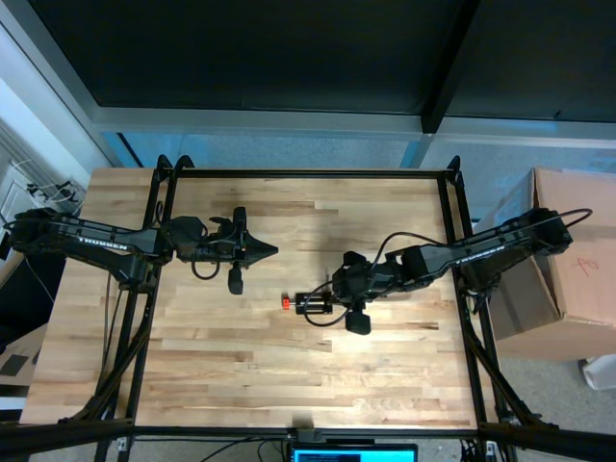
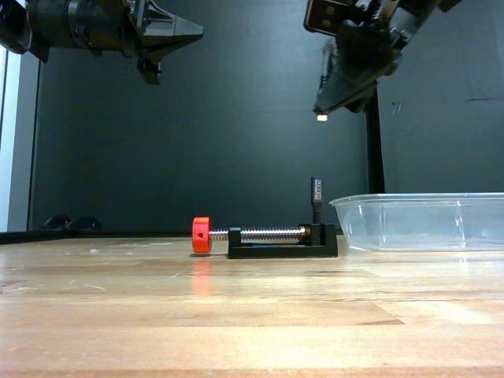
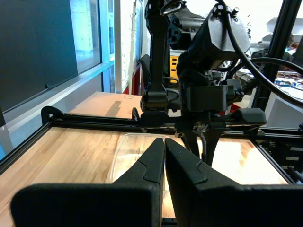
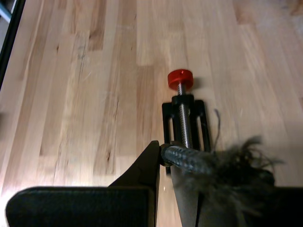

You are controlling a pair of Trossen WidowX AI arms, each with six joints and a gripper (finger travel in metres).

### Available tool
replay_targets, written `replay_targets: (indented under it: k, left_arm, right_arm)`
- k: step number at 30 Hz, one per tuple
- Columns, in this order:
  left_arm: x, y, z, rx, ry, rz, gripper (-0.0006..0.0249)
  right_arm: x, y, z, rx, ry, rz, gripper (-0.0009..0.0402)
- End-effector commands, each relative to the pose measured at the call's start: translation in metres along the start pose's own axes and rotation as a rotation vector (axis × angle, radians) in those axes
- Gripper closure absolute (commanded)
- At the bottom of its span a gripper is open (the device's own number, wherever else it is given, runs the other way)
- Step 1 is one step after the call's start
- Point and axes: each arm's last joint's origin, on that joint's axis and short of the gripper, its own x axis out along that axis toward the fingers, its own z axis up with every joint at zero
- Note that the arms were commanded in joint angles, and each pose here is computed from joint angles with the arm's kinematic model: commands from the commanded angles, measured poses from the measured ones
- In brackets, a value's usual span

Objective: Remove the USB-C connector from the USB-C receptacle and place in the container

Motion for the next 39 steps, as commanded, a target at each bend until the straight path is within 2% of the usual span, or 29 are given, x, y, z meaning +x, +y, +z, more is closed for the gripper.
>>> replay_targets:
  k: [1,5,10,15,21,30,39]
  left_arm:
    - [0.0,0.0,0.001,0.0,-0.006,0.0,0.0243]
    - [0.0,0.0,0.0,0.0,-0.001,0.0,0.0243]
    - [0.0,0.0,0.0,0.0,0.0,0.0,0.0243]
    - [0.0,0.0,0.0,0.0,-0.002,0.0,0.0243]
    - [0.0,0.0,0.0,0.0,-0.002,0.0,0.0243]
    - [0.0,0.0,0.0,0.0,-0.002,0.0,0.0243]
    - [0.0,0.0,0.0,0.0,-0.002,0.0,0.0243]
  right_arm:
    - [-0.005,0.007,-0.008,-0.004,0.034,0.01,0.0393]
    - [-0.012,0.012,-0.021,0.019,0.044,0.021,0.0393]
    - [-0.023,0.016,-0.048,0.062,0.061,0.042,0.0393]
    - [-0.036,0.02,-0.075,0.081,0.046,0.02,0.0393]
    - [-0.046,0.022,-0.097,0.08,0.074,0.035,0.0393]
    - [-0.046,0.019,-0.111,0.051,0.154,-0.02,0.0393]
    - [-0.038,0.014,-0.125,0.05,0.184,-0.04,0.0393]
